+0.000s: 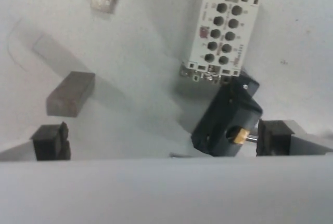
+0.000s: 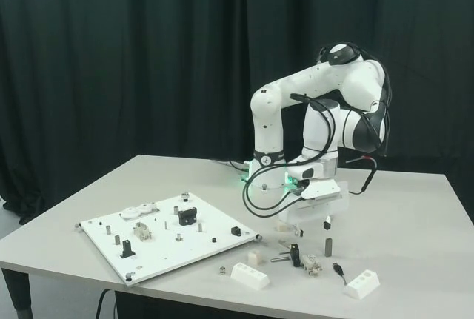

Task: Remove square peg 3.

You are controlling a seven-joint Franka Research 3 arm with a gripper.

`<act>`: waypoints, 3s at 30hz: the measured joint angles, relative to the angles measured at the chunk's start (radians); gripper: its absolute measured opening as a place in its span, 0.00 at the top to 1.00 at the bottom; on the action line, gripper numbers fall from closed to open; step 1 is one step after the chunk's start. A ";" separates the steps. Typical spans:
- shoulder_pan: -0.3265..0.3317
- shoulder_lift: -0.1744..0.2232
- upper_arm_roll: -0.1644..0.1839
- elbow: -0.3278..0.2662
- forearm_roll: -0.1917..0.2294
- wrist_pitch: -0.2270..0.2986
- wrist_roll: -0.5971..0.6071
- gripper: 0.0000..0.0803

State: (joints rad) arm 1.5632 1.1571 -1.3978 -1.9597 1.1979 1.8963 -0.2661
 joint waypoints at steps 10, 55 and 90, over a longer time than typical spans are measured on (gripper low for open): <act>-0.030 0.000 -0.003 0.009 0.000 0.007 -0.030 0.00; -0.420 0.061 -0.074 0.218 -0.079 0.009 -0.361 0.00; -0.815 0.134 -0.075 0.277 -0.025 -0.006 -0.682 0.00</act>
State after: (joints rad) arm 0.7482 1.2906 -1.4723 -1.6825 1.1725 1.8904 -0.9479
